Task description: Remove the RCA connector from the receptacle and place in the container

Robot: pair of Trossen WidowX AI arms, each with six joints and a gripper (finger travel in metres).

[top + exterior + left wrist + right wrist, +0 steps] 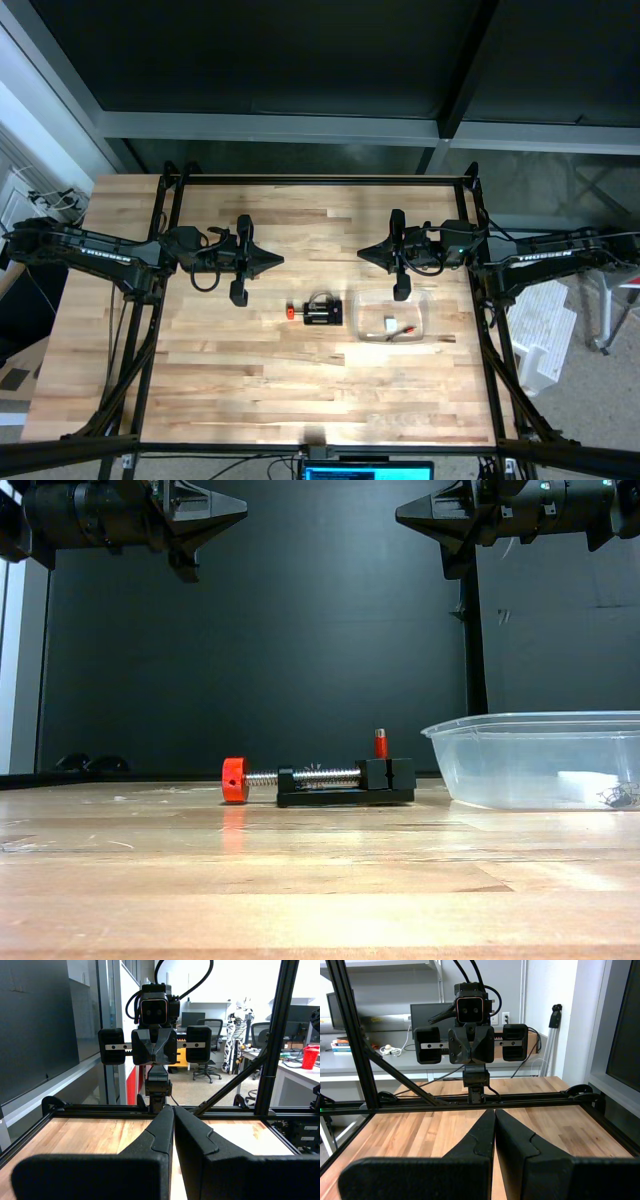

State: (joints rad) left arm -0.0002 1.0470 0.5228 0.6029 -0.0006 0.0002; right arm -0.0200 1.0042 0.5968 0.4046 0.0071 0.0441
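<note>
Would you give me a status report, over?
Left gripper shut, raised left of vise. Right gripper shut, empty, behind tray. Connector in tray. No obstruction.

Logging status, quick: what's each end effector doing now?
Left end effector: closed, empty, raised over the table.
Right end effector: closed, empty, raised opposite the left.

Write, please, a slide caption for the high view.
Left gripper and right gripper hover shut, tip facing tip, over the table; the connector lies in the clear tray beside the vise.
</note>
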